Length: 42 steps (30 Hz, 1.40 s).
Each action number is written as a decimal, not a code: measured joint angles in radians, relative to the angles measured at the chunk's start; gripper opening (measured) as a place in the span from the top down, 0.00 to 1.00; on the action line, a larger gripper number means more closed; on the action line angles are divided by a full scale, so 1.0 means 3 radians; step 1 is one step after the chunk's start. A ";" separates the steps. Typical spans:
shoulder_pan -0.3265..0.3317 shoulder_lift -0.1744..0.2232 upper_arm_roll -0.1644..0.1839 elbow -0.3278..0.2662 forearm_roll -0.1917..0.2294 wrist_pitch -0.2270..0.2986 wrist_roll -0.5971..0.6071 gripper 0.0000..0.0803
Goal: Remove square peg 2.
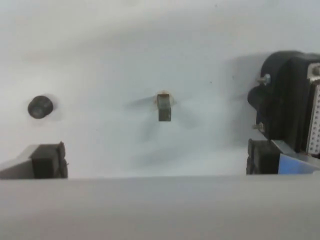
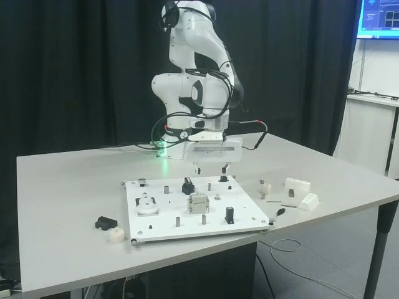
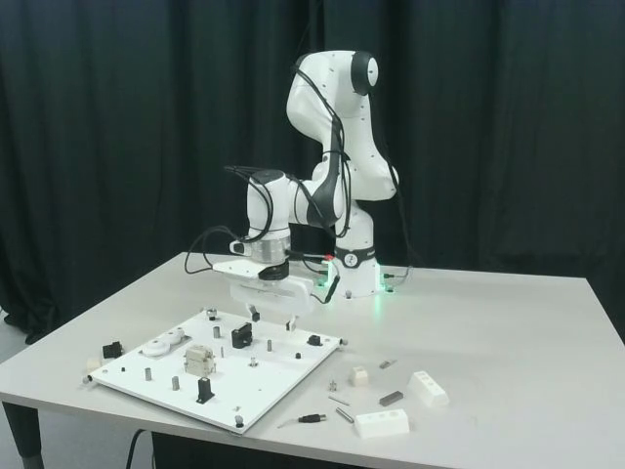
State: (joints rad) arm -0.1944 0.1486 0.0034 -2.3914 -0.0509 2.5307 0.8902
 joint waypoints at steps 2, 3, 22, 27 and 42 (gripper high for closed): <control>0.0000 0.0001 0.0002 0.0004 0.0000 0.0010 -0.0010 0.00; 0.0001 0.0002 0.0002 0.0005 0.0000 0.0014 -0.0010 0.00; 0.0001 0.0145 0.0002 0.0094 0.0000 0.0046 -0.0010 0.00; 0.0001 0.0198 -0.0001 0.0125 0.0000 0.0049 -0.0010 0.00; 0.0000 0.0310 -0.0011 0.0159 0.0025 0.0102 0.0002 0.00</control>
State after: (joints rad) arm -0.1946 0.2417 0.0002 -2.3438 -0.0434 2.5614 0.8908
